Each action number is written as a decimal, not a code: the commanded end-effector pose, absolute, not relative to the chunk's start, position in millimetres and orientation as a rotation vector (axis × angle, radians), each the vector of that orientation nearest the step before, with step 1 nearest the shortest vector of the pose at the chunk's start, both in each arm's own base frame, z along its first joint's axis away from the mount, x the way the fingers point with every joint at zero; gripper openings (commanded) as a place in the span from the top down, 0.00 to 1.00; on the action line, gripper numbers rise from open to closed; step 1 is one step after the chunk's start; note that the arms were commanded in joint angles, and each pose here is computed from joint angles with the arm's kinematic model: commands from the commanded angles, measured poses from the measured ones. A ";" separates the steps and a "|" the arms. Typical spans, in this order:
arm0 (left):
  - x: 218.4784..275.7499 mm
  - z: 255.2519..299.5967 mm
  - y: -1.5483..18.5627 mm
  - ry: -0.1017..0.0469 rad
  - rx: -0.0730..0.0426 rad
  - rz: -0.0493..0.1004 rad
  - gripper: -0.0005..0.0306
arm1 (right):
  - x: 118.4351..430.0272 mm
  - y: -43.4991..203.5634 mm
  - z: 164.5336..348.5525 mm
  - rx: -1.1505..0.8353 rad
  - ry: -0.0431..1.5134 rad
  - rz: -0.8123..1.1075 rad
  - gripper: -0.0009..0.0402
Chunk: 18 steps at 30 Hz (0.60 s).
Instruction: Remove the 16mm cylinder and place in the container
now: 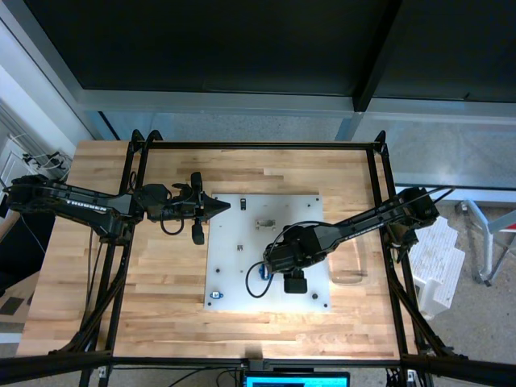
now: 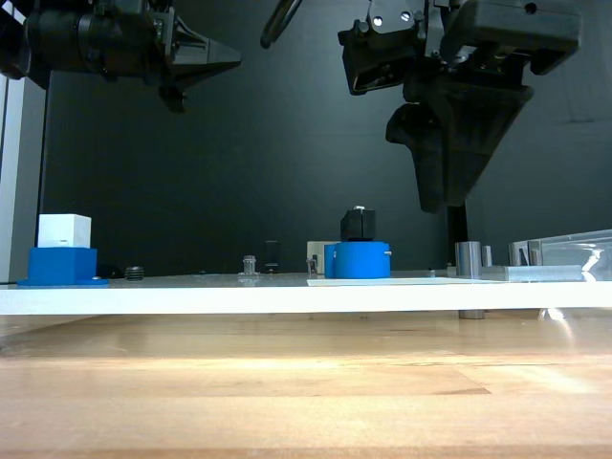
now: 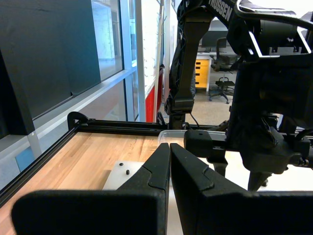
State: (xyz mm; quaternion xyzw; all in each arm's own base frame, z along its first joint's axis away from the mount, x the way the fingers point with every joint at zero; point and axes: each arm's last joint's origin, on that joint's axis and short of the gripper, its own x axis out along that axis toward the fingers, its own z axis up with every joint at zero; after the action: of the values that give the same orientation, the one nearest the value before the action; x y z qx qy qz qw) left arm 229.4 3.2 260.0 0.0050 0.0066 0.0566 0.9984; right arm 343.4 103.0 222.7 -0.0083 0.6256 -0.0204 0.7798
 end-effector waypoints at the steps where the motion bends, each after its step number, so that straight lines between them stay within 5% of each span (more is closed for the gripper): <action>1: 229.5 260.1 3.2 0.013 0.010 0.113 0.98 | 342.0 104.2 217.7 -0.017 1.354 -0.044 0.46; 18: 229.5 260.1 3.2 0.013 0.010 0.113 0.98 | 337.4 111.8 190.2 0.024 1.304 -0.044 0.47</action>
State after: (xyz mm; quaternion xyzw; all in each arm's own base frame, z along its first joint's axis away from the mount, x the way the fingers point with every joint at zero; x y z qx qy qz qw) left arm 229.5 3.2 260.1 0.0048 0.0063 0.0566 0.9984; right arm 338.1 111.8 192.5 0.0095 0.6069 -0.0188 0.7945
